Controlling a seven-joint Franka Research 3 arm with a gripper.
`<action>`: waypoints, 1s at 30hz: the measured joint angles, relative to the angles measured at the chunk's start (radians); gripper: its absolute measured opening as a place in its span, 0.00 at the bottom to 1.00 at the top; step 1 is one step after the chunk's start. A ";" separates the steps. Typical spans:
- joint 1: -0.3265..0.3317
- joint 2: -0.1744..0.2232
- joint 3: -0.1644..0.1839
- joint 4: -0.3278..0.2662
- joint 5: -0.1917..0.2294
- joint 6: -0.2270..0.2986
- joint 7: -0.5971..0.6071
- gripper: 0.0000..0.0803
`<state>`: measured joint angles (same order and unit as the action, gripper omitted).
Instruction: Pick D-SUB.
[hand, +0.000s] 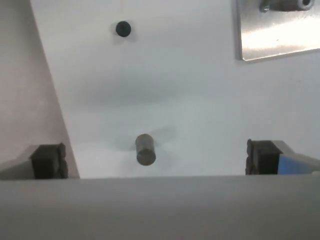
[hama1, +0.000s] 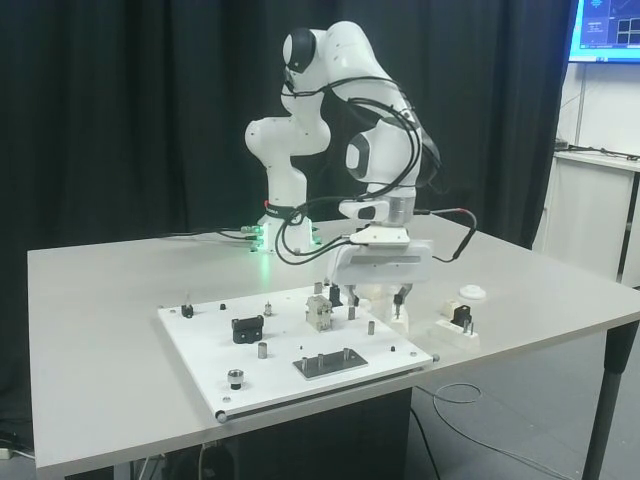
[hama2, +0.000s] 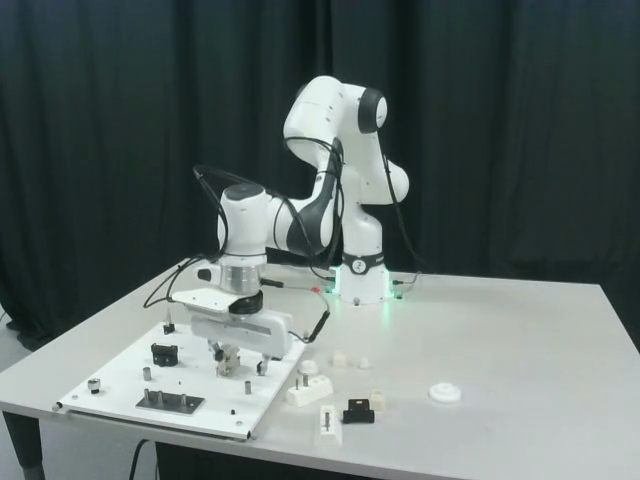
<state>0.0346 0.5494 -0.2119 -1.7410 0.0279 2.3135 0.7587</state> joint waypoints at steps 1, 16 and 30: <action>0.001 -0.002 0.000 0.002 0.000 -0.004 0.000 0.99; 0.007 -0.017 0.000 0.013 0.000 -0.031 0.001 1.00; 0.010 -0.018 0.000 0.015 0.000 -0.031 0.003 1.00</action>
<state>0.0449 0.5318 -0.2114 -1.7262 0.0280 2.2828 0.7619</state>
